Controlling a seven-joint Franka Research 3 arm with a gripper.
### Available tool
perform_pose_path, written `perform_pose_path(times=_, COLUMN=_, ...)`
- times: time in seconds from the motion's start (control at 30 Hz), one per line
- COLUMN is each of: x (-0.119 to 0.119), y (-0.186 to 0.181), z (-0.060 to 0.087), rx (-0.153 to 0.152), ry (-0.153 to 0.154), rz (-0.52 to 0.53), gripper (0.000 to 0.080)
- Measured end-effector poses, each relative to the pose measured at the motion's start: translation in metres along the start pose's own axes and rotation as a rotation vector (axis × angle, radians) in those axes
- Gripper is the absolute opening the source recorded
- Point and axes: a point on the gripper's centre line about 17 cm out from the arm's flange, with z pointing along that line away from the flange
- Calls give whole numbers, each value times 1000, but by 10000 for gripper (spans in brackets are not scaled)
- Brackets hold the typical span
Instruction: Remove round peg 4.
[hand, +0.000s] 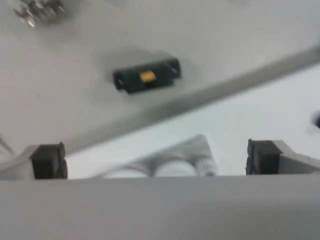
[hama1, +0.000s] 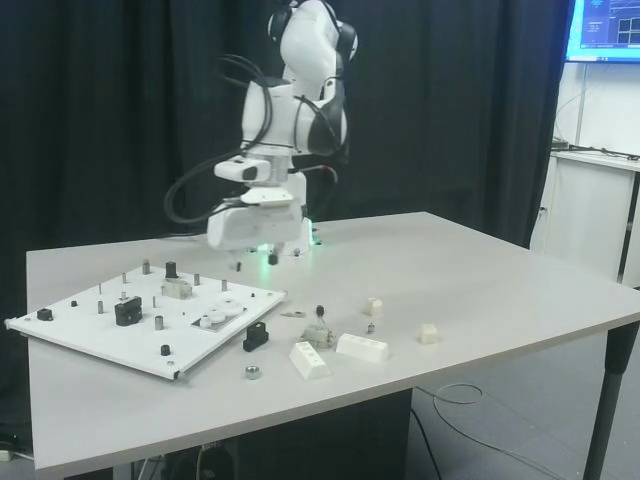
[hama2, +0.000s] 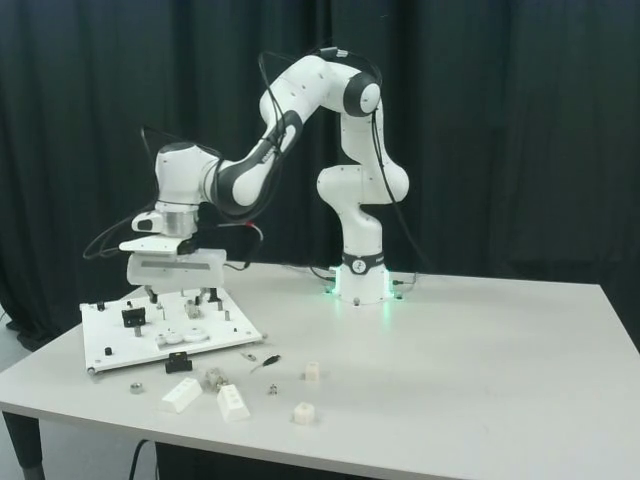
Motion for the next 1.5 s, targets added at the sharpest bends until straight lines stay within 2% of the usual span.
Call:
perform_pose_path(times=0.43, x=-55, y=40, z=4, rx=9, ry=-17, rz=9, gripper=800)
perform_pose_path(times=0.83, x=-102, y=61, z=23, rx=37, ry=-36, rz=12, gripper=800)
perform_pose_path(times=1.13, x=-124, y=66, z=45, rx=71, ry=-13, rz=15, gripper=800)
perform_pose_path(times=1.5, x=-135, y=76, z=73, rx=86, ry=28, rz=39, gripper=800)
